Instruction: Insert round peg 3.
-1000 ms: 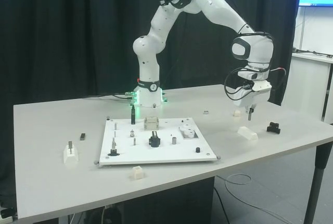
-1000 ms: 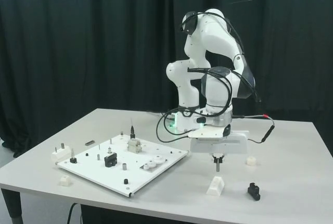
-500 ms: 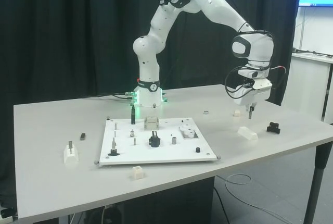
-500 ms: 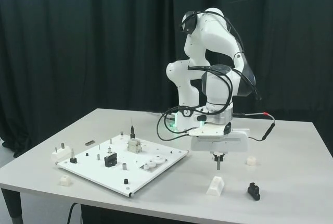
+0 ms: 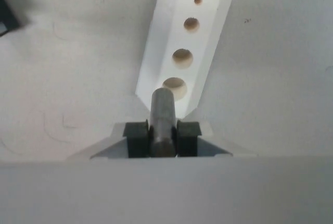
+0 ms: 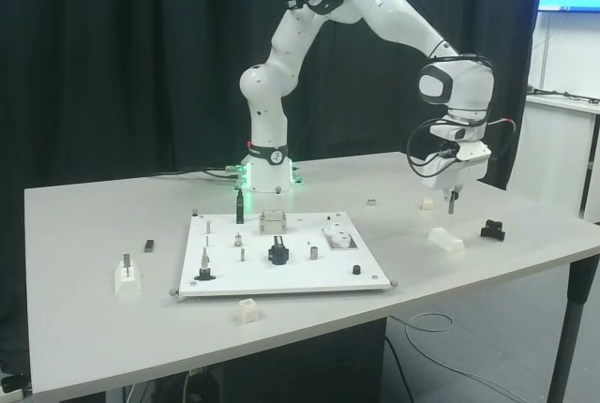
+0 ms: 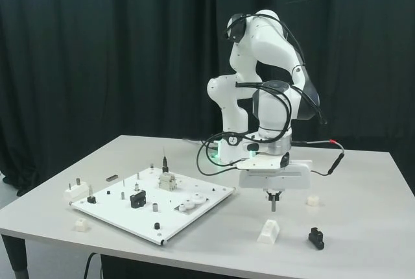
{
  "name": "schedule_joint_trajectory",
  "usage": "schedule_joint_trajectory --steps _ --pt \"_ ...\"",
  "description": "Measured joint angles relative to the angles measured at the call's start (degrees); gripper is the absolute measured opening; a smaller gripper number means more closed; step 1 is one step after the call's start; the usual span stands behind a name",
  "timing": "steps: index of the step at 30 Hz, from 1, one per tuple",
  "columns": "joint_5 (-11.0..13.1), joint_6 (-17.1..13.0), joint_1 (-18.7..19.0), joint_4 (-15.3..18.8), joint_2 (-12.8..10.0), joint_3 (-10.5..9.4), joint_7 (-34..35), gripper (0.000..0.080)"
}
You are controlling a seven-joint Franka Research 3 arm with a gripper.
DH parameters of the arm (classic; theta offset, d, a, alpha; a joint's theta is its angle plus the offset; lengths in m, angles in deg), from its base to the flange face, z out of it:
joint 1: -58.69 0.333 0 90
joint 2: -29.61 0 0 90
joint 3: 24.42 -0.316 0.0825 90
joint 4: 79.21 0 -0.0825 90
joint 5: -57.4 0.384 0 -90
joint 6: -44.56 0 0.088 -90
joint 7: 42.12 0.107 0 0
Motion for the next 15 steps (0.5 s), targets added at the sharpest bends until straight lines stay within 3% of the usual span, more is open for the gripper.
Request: schedule_joint_trajectory --steps 8,15 --pt "-0.9 1.0 0.1 0.0 0.1 0.0 0.0 0.011" --pt "-3.1 3.5 0.1 0.0 0.8 0.0 1.0 0.011"
